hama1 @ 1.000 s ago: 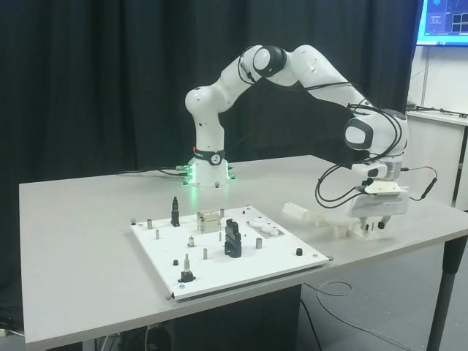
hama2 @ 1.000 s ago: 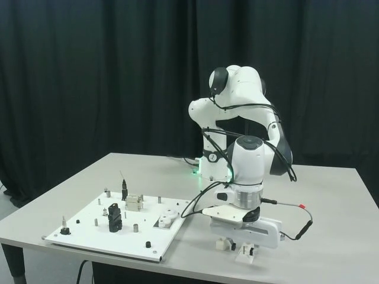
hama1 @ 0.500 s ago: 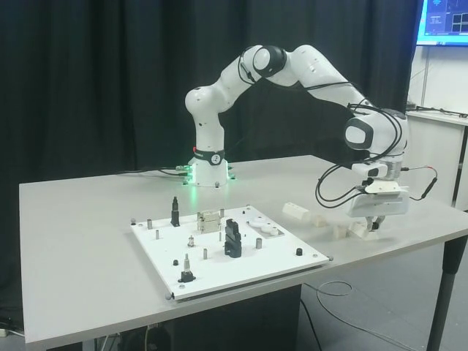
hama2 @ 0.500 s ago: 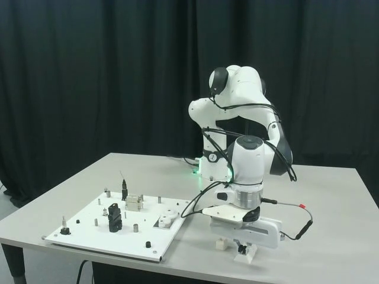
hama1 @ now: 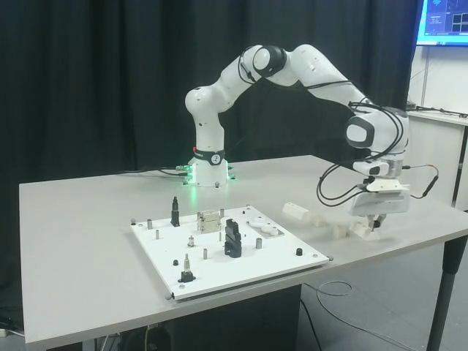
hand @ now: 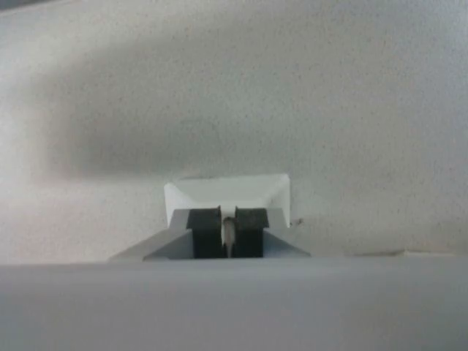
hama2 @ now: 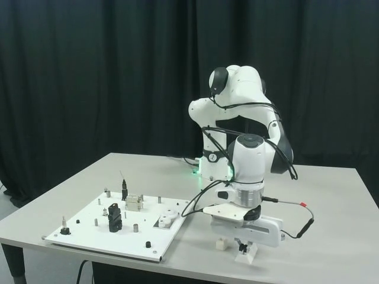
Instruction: Pick round peg 1.
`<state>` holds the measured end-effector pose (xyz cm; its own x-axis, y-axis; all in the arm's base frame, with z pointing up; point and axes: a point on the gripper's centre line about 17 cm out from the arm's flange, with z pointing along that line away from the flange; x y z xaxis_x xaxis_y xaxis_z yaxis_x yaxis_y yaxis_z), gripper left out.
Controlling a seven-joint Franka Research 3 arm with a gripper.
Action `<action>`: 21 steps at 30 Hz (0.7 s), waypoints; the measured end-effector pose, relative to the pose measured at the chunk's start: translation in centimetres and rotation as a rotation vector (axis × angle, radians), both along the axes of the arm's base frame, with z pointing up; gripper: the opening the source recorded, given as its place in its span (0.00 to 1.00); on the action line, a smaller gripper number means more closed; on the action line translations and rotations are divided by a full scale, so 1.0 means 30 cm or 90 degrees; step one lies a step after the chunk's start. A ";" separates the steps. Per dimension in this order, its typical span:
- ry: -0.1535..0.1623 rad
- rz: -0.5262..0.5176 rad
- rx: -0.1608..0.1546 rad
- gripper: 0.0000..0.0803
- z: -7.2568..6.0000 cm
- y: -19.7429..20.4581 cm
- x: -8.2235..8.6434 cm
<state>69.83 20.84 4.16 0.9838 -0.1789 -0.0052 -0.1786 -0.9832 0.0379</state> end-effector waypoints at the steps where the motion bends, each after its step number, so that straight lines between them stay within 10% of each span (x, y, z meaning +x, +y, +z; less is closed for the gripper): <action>1: 0.002 0.000 0.000 0.04 0.005 0.001 -0.001; 21: 0.029 -0.005 -0.004 0.04 0.115 0.018 -0.016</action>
<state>69.35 21.38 7.62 0.9813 -0.1863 -0.0486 -0.1838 -0.9816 0.0517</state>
